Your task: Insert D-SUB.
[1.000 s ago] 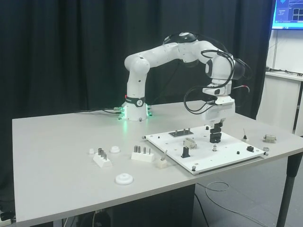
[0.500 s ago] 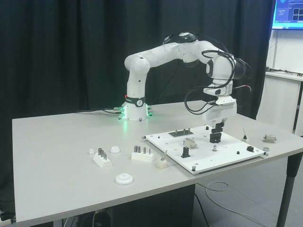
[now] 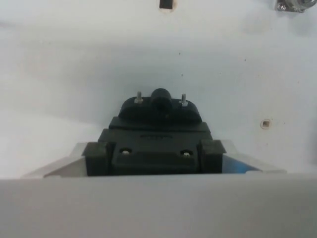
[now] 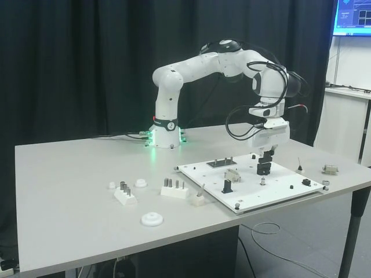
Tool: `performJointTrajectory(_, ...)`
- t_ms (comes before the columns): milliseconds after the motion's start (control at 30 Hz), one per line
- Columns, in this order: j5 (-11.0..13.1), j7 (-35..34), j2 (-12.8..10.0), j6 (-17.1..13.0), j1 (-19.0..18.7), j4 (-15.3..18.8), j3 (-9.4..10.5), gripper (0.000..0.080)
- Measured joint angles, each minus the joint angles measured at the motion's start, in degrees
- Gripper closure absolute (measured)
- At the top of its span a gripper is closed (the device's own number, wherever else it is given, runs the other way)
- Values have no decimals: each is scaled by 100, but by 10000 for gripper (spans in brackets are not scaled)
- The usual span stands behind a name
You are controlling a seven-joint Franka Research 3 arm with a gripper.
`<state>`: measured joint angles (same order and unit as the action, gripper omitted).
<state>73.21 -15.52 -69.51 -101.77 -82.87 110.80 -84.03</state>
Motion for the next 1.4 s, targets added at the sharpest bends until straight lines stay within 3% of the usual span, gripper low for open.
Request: performJointTrajectory(1400,-65,43,-51,-32,60,-118,18,419)
